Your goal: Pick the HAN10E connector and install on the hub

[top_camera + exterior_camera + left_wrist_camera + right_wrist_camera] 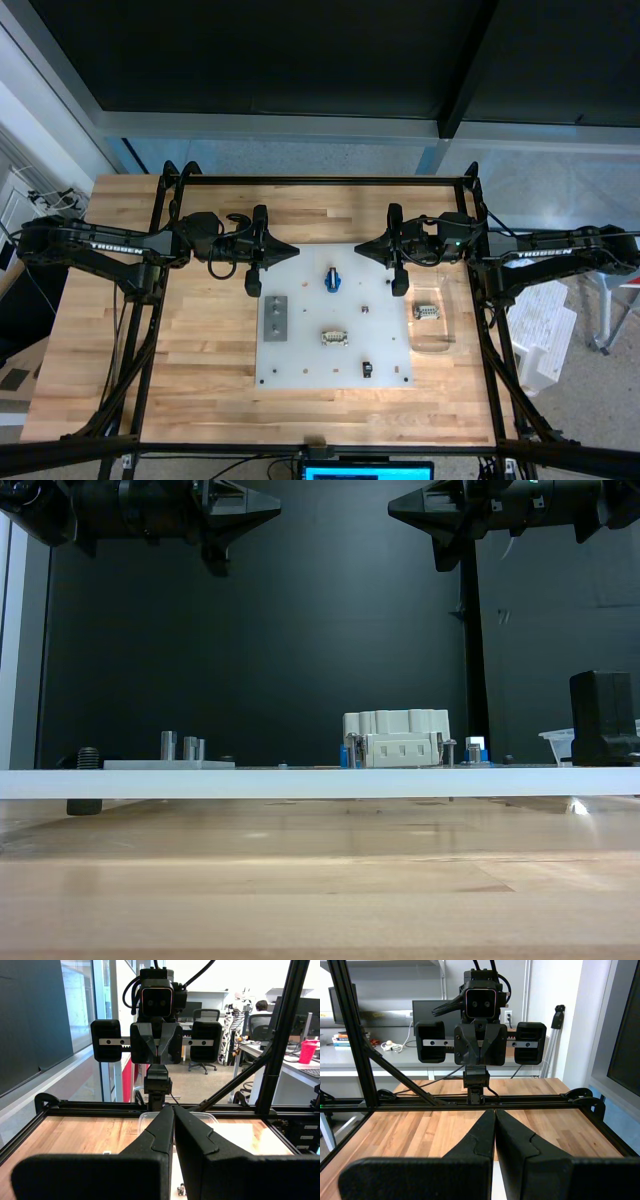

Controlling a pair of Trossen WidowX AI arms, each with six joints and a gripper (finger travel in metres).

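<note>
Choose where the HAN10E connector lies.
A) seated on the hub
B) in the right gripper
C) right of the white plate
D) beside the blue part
C: the HAN10E connector lies right of the white plate, apart from the hub; the left gripper and right gripper hang shut and empty above.

— What's the right wrist camera giving you?
— I've got my right gripper [495, 1114] with its fingers pressed together, out over the wooden table [560, 1130].
— And past it?
— I see the left gripper [480, 1052] facing me beyond the black frame rail [535, 1101], its fingers closed too.
</note>
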